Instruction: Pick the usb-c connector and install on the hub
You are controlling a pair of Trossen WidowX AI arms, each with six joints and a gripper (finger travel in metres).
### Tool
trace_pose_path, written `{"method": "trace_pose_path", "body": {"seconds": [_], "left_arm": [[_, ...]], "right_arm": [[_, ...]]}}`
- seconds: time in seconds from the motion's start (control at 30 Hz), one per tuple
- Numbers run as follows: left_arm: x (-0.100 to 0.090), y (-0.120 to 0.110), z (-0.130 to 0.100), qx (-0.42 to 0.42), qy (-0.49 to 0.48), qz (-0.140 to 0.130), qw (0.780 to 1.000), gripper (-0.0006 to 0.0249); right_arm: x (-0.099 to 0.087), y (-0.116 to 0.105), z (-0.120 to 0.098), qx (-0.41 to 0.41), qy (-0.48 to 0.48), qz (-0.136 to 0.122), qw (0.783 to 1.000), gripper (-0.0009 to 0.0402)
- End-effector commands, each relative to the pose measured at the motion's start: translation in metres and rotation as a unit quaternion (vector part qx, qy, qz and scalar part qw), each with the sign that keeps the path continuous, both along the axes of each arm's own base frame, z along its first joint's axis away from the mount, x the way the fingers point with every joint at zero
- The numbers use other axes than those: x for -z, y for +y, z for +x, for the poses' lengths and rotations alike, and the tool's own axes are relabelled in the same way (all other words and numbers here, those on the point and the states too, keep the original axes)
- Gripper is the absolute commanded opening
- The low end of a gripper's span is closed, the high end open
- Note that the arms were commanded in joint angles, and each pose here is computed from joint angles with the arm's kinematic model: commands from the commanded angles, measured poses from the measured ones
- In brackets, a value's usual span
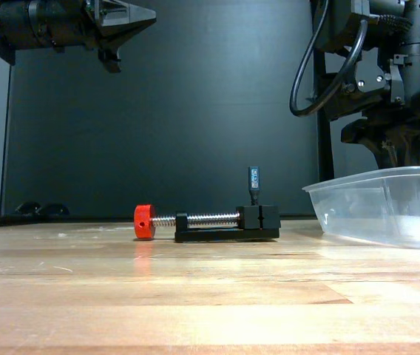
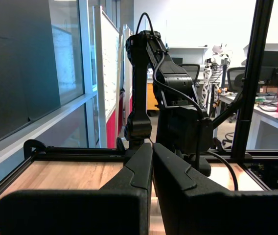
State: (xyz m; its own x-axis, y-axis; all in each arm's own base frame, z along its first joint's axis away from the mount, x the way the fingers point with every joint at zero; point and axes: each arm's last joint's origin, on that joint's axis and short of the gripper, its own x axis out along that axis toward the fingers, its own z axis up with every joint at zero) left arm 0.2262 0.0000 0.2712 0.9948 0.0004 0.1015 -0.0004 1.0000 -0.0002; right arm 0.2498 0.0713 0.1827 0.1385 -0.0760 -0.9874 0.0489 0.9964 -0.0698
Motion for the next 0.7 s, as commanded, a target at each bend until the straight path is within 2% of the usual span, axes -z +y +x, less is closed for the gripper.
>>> {"method": "trace_pose_path", "body": {"seconds": [0.03, 0.43, 0.7], "left_arm": [[0.0000, 0.0001, 0.0001, 0.000, 0.000, 0.000, 1.000, 0.0000], [-0.0001, 0.0000, 0.0001, 0.000, 0.000, 0.000, 1.000, 0.0000], [-0.0001, 0.0000, 0.0001, 0.000, 0.000, 0.000, 1.000, 0.0000]], "right_arm": [[-0.0004, 0.0002, 0.0002, 0.000, -0.002, 0.001, 1.000, 0.0064], [-0.0005, 0.0004, 0.0008, 0.000, -0.004, 0.002, 1.000, -0.0001], [-0.0006, 0.0008, 0.0006, -0.001, -0.005, 0.002, 1.000, 0.0004]]}}
